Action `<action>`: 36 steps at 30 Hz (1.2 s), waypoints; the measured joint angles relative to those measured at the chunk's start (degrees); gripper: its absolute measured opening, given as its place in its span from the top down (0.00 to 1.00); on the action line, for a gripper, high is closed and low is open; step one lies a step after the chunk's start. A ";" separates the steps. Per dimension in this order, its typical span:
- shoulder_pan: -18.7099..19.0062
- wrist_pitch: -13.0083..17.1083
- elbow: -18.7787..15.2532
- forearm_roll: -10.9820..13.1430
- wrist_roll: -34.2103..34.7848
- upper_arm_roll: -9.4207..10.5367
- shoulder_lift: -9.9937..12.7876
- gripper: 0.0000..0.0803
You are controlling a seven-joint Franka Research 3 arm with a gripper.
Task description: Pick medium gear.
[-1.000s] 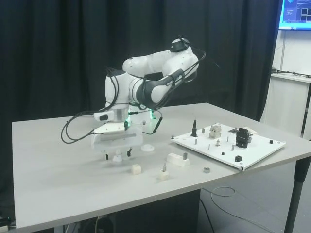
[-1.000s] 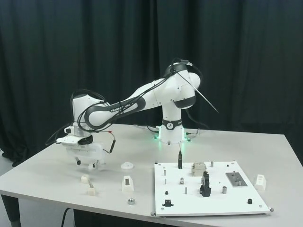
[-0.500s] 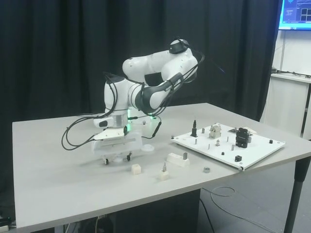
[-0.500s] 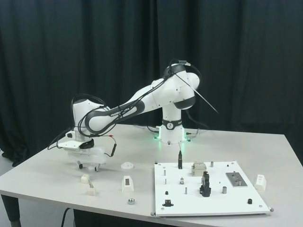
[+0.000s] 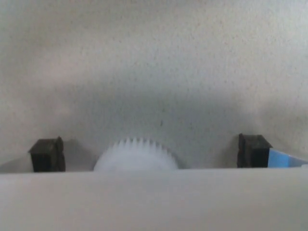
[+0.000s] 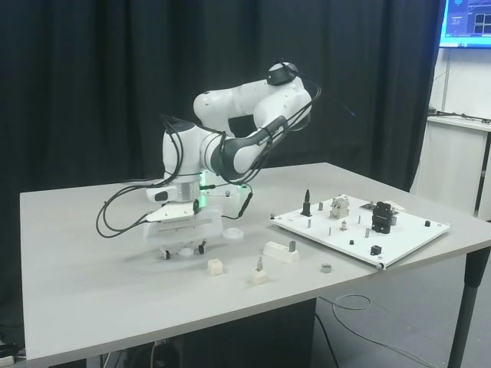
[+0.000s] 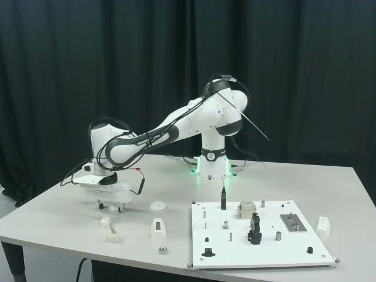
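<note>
The medium gear (image 5: 136, 155) is white and toothed and lies flat on the grey table (image 5: 159, 72). In the wrist view it sits between my two black fingertips (image 5: 46, 155), nearer this one, and its lower half is hidden by the gripper's body. My gripper (image 5: 150, 153) is open, with its jaws wide on both sides of the gear and not touching it. In the first room view the gripper (image 6: 184, 249) is down at the table's surface, left of the middle. The second room view shows the gripper (image 7: 111, 205) low at the table's left side.
A larger flat white gear (image 6: 233, 233) lies just beside the gripper. Small white blocks (image 6: 215, 266) and a holder (image 6: 280, 251) stand nearer the front edge, with a metal nut (image 6: 326, 267). A white assembly board (image 6: 399, 241) with pegs and black parts fills the right side.
The gripper has come down from a little above the table to the surface, so its open fingers now stand on either side of the medium gear.
</note>
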 joint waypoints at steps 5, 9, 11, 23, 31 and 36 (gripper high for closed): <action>0.19 -0.26 -0.53 -0.10 -0.02 -0.13 -0.05 0.00; 0.45 -0.72 -1.05 -0.17 -0.01 -0.29 -0.09 0.00; 0.53 -1.02 -1.21 -0.18 -0.01 -0.36 -0.10 0.13; 0.62 -1.58 -1.29 -0.19 -0.01 -0.41 -0.15 0.36; 0.72 -1.57 -1.29 -0.46 -0.40 -0.51 -0.14 0.50; 1.17 -1.57 -1.29 -1.06 -0.52 -1.19 -0.15 0.50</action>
